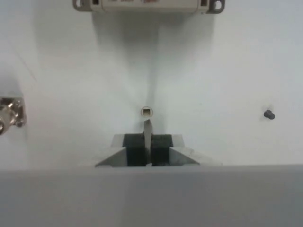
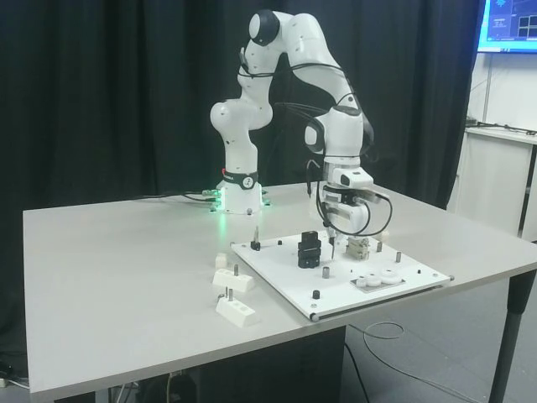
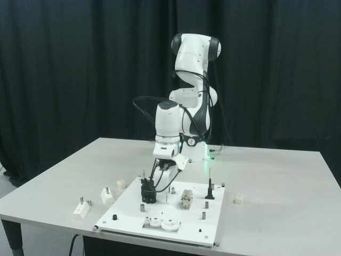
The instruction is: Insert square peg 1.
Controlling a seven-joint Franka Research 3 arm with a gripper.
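So the white Franka arm (image 2: 289, 50) is bent over the flat white board (image 2: 277, 273) sitting on the grey table (image 2: 109, 260), right of centre in the first room view. In the wrist view, the gripper (image 1: 147, 153) is clamped tight on a thin grey square peg (image 1: 147, 133), with the black finger pads (image 1: 135, 150) pressed against both sides of it and basically no gap left. The peg sticks out past the fingertips and its tip sits just short of the small square hole with a round rim (image 1: 147, 112), near the middle of that frame. Can't really tell if the tip is touching the board or hanging a bit above it.

Other stuff on the board: a white rectangular part with mounting ears (image 1: 148, 4) at the top edge of the wrist frame, a shiny metal connector (image 1: 10, 115) at the far left, and a small black screw head (image 1: 269, 114) over on the right.

In the first room view there's a black block (image 2: 309, 249) just left of the gripper (image 2: 336, 238), and two small white blocks with pins (image 2: 234, 295) sit on the table off the board's left edge, lower centre of the frame.
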